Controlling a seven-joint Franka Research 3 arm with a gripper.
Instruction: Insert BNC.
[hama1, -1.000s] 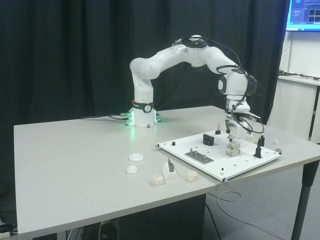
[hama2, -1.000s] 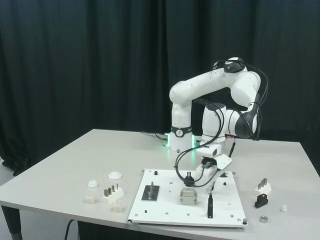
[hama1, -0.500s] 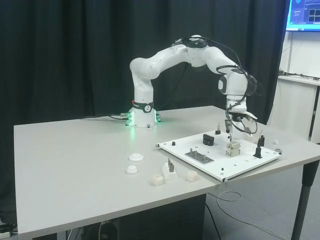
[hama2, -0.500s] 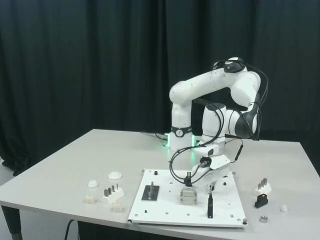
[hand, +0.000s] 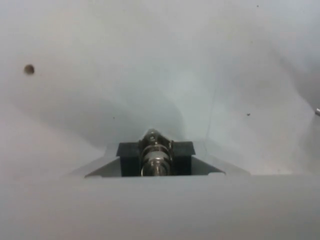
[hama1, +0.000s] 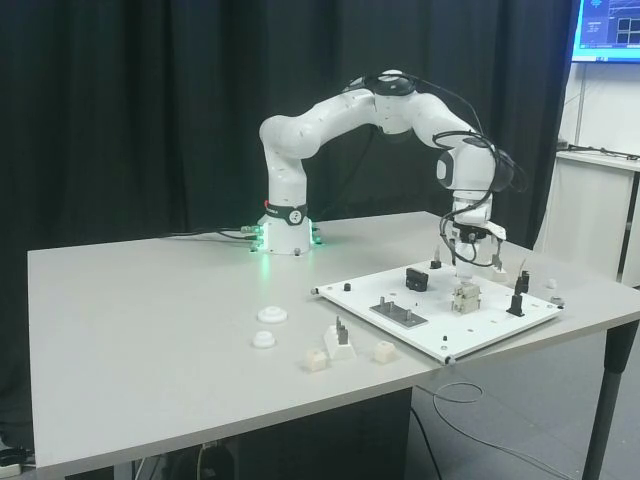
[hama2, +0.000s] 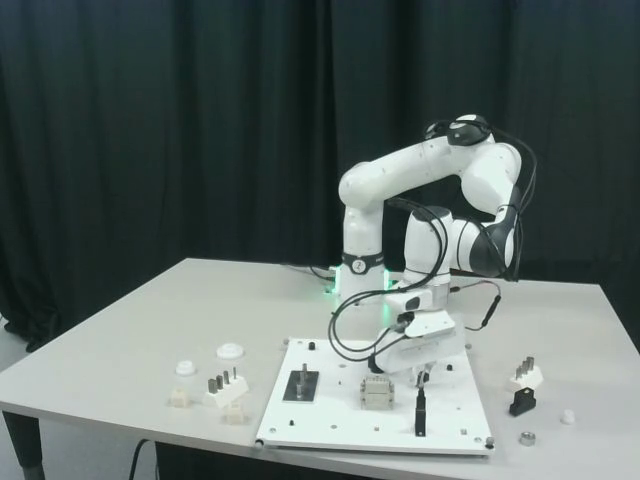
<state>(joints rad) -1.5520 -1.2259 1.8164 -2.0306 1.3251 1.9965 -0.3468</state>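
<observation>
In the wrist view a metal BNC connector stands between two black finger pads, with my gripper shut on it. Behind it lies the white assembly board, which has a small hole. In the room views my gripper hangs low over the board. It is just above a small grey block. The room views do not show the connector itself.
On the board stand a black block, a plate with pegs and a black upright post. Loose white pieces and round caps lie beside it. More small parts lie on the other side.
My hand has turned about its own axis and drifted slightly along the board. The black cable loop beside it has swung with it. The board and the loose parts have stayed put.
</observation>
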